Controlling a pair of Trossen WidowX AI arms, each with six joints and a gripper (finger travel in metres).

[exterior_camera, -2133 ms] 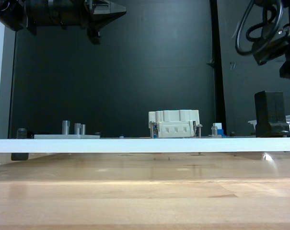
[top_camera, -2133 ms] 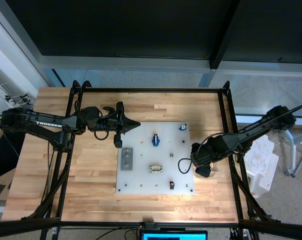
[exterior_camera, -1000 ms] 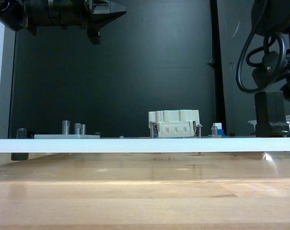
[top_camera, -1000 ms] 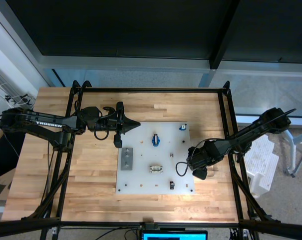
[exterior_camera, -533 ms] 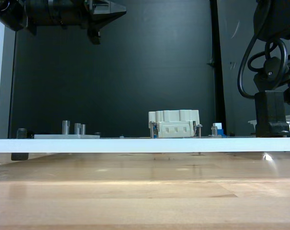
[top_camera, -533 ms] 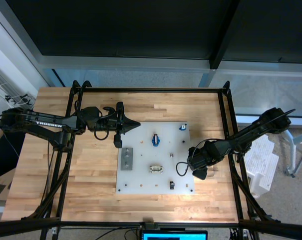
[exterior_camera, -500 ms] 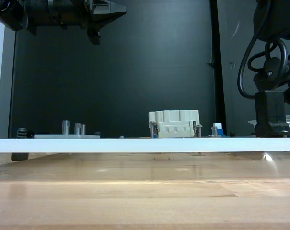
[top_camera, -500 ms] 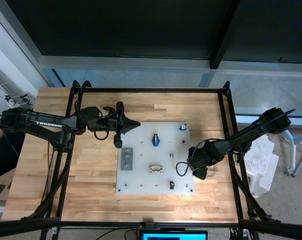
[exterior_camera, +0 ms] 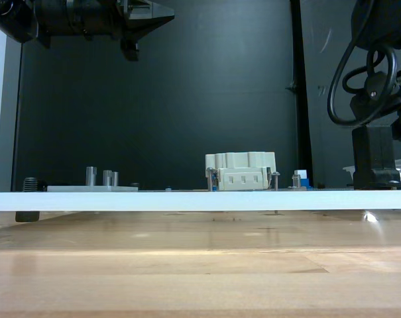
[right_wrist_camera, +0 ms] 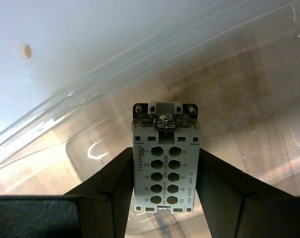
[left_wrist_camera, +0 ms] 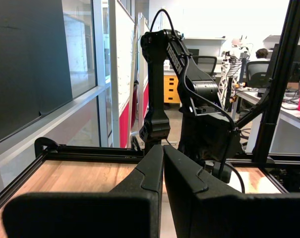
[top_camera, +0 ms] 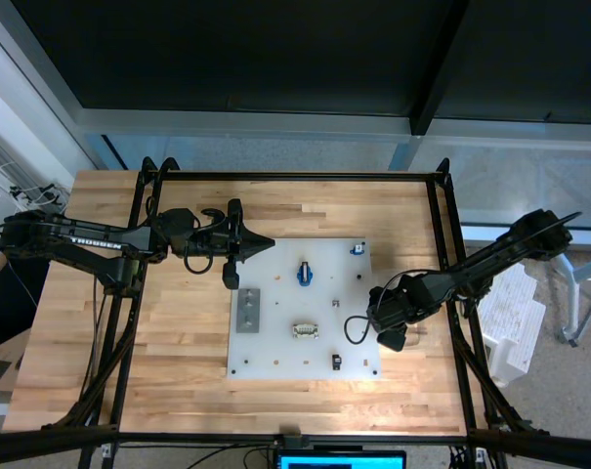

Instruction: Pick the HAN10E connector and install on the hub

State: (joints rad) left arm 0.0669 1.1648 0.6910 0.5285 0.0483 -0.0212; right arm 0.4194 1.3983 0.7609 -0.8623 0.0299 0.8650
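The HAN10E connector (right_wrist_camera: 165, 158), a grey-beige block with numbered holes and a metal screw end, sits between my right gripper's (right_wrist_camera: 165, 154) fingers (right_wrist_camera: 121, 171), which press on both long sides. Clear plastic over wood lies under it. In the high view the right gripper (top_camera: 392, 332) hangs just past the board's right edge and hides the connector. The hub (top_camera: 306, 332), a cream base with end flanges, stands on the white board, also clear in the low view (exterior_camera: 241, 171). My left gripper (top_camera: 266, 241) is shut and empty, held high over the board's back left corner (left_wrist_camera: 163, 163).
The white board (top_camera: 275, 362) also carries a grey metal block (top_camera: 247, 311), a blue part (top_camera: 304, 273) and a small black part (top_camera: 337, 362). A black frame post (top_camera: 449, 293) runs close behind the right arm.
My right gripper dropped low and shifted left toward the board's right edge. In the last half second it rose slightly. The left arm has not moved.
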